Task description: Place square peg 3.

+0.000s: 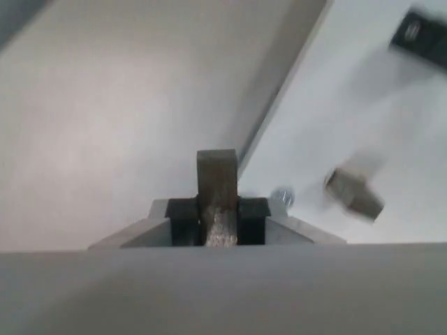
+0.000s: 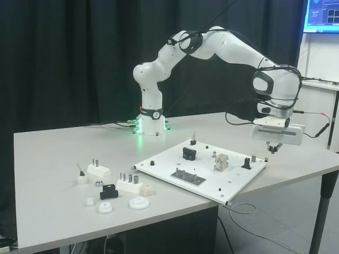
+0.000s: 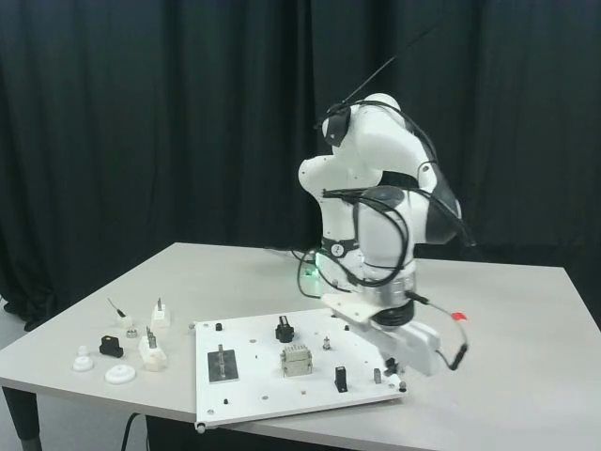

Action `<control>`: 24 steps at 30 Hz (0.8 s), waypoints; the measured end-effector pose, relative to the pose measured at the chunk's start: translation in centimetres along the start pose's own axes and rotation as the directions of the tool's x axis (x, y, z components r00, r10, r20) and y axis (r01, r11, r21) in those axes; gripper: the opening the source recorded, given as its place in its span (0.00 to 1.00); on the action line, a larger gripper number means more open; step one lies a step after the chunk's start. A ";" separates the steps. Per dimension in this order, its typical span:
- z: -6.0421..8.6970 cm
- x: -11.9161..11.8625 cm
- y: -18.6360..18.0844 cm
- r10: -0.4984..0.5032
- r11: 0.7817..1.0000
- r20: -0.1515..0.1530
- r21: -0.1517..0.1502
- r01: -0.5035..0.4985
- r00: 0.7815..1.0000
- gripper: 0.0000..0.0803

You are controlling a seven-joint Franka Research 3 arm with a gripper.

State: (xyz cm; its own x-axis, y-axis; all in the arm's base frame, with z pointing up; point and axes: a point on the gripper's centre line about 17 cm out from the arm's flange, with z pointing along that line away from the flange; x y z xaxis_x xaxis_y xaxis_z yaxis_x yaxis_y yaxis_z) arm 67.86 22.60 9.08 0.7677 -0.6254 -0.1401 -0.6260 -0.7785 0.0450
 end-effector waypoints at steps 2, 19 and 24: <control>0.2 -1.1 -0.3 -0.002 1.000 0.007 -0.011 0.002 1.000 0.14; 3.9 -10.3 -2.4 -0.072 0.993 0.043 -0.087 0.076 0.996 0.14; 5.7 -12.0 -2.4 -0.096 0.989 0.037 -0.105 0.100 0.995 0.14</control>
State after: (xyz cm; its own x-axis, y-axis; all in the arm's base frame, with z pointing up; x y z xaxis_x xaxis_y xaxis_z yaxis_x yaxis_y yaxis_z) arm 59.37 32.26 5.02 0.8187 -0.5450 -0.1808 -0.5284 -0.8383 0.1340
